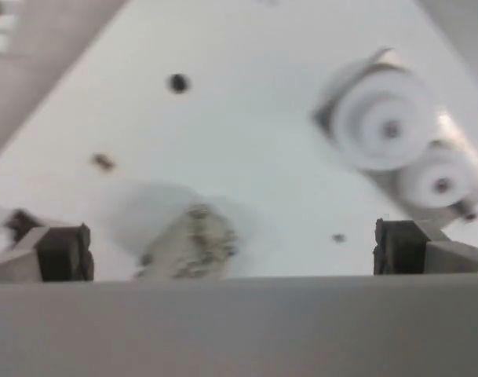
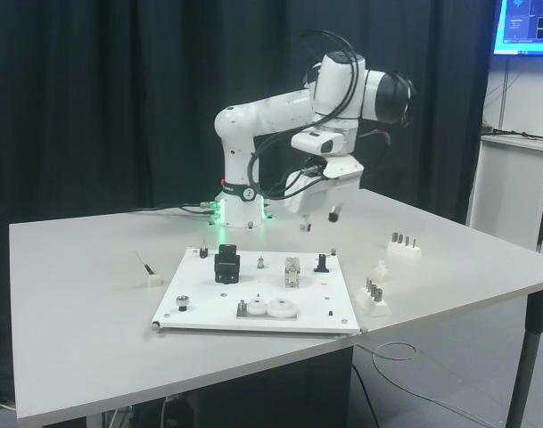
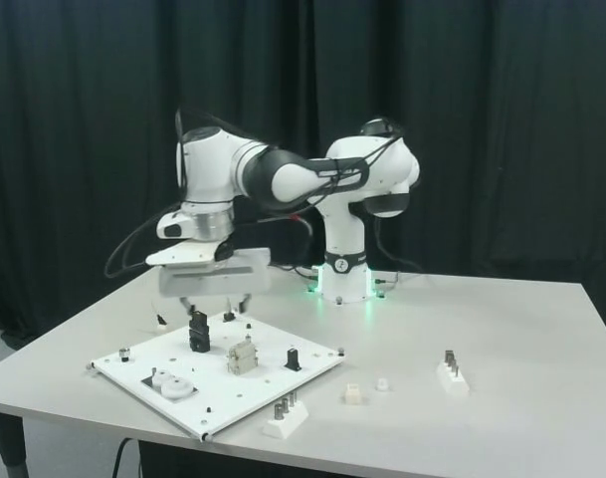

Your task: Pick small gear.

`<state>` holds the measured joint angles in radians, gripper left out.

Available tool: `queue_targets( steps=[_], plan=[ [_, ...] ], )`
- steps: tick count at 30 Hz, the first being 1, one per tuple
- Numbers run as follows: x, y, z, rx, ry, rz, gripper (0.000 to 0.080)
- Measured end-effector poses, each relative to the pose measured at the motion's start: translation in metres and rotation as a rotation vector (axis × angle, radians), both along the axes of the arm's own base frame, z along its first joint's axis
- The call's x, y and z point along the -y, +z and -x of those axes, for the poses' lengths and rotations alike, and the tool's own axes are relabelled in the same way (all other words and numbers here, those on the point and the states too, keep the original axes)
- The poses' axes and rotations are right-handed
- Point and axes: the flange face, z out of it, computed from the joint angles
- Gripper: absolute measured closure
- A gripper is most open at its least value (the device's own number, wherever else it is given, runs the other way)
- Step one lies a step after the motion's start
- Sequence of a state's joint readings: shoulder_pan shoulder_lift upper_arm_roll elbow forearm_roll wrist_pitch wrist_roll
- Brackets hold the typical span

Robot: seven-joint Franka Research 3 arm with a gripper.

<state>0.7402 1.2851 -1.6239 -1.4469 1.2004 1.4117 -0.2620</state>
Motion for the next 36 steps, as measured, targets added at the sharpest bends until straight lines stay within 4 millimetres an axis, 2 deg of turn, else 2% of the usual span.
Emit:
queue_targets(
  steps=[18,36],
  plan=[
    [-0.089,-0.011,0.027,-0.026,-0.114,-0.027,0.0003],
    [-0.134,-0.03,0.058,0.028,-0.259,0.013,0.0003]
  ],
)
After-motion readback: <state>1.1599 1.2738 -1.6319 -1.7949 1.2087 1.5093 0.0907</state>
